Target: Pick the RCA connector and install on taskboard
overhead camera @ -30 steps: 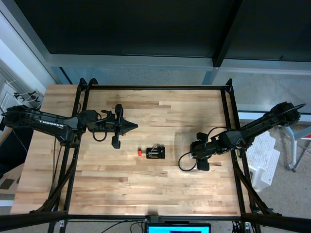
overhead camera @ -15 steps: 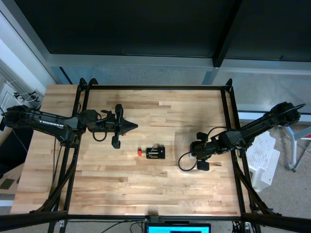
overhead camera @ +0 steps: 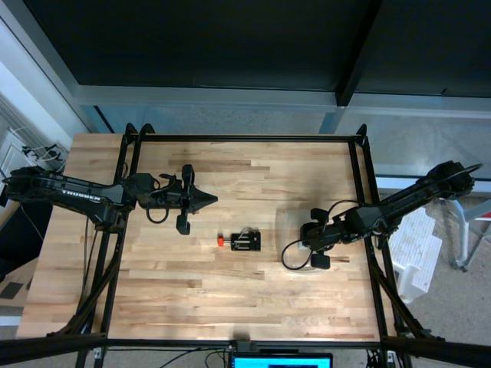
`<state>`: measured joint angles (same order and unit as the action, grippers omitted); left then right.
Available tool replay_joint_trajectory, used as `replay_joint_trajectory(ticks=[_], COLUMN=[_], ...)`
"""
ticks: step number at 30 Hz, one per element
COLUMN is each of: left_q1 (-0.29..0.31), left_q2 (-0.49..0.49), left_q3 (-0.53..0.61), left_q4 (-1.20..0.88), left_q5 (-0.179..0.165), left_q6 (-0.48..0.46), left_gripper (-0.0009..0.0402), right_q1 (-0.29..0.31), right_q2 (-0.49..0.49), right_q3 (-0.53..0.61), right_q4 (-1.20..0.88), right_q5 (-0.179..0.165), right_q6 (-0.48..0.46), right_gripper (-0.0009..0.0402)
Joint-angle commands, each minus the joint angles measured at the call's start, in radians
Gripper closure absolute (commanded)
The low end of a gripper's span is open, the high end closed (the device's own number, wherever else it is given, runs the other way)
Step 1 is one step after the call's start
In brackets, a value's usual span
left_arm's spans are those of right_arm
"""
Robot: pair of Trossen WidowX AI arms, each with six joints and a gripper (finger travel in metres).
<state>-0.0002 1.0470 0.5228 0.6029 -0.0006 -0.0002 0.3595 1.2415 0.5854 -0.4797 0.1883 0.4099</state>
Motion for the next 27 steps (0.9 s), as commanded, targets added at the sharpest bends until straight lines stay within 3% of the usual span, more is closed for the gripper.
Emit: replay_joint_trajectory(ticks=[1, 27], left_q1=[0.0, 0.0], left_q2=[0.0, 0.0], left_q3=[0.0, 0.0], left_q4=[0.0, 0.0], left_q5=[0.0, 0.0], left_q6=[0.0, 0.0], left_gripper=[0.0393, 0.0393], right_q1=[0.0, 0.0], right_q2=[-0.006, -0.128], right_q3=[0.011, 0.336], right_q4=[-0.014, -0.46], right_q5=[-0.007, -0.007], right_q6=[0.0, -0.033], right_gripper=[0.0393, 0.0393])
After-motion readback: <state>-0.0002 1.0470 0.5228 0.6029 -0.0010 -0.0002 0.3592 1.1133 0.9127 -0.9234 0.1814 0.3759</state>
